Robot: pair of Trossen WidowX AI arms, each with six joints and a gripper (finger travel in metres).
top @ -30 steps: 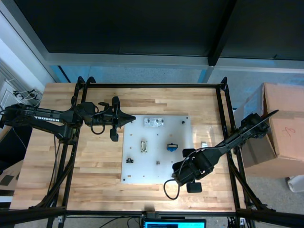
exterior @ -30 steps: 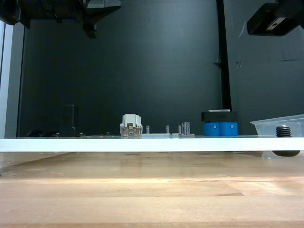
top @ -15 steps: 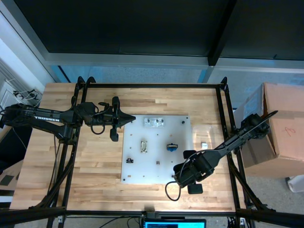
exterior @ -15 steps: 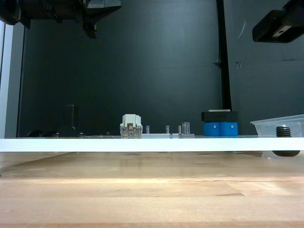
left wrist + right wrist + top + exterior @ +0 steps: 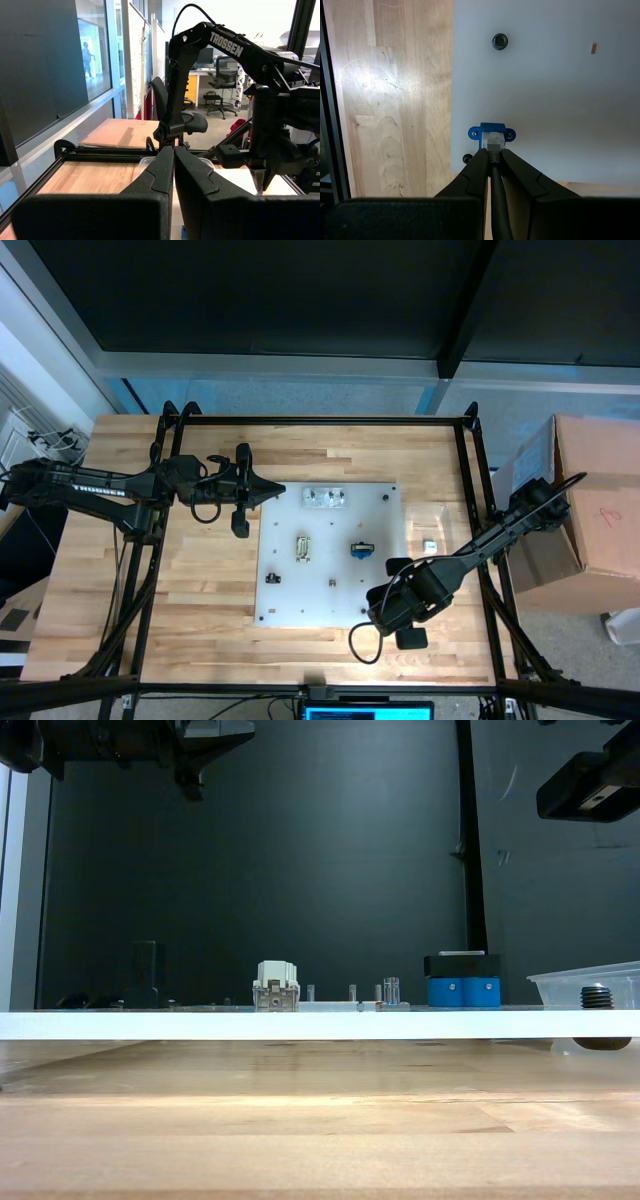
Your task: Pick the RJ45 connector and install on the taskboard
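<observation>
My right gripper [image 5: 493,165] is shut on a dark cable that ends in the grey RJ45 connector [image 5: 493,143]. The connector is held and hangs clear of its seat, in line with the blue socket mount [image 5: 491,133] on the white taskboard [image 5: 560,100]. From above, that right gripper [image 5: 381,614] hovers over the board's near right corner, near of the blue mount [image 5: 361,551]. In the low view its body [image 5: 592,788] is high above the mount [image 5: 462,986]. My left gripper [image 5: 272,490] is shut and holds nothing, raised at the board's far left edge.
A clear plastic tray [image 5: 430,531] lies right of the board. On the board stand a cream connector block [image 5: 276,990], a silver fitting [image 5: 323,498] and small pegs. A black frame [image 5: 472,500] borders the table; a cardboard box [image 5: 592,510] sits outside it at right.
The right gripper with the RJ45 connector has shifted slightly to the right and a little lower in the low view. The left arm has not moved.
</observation>
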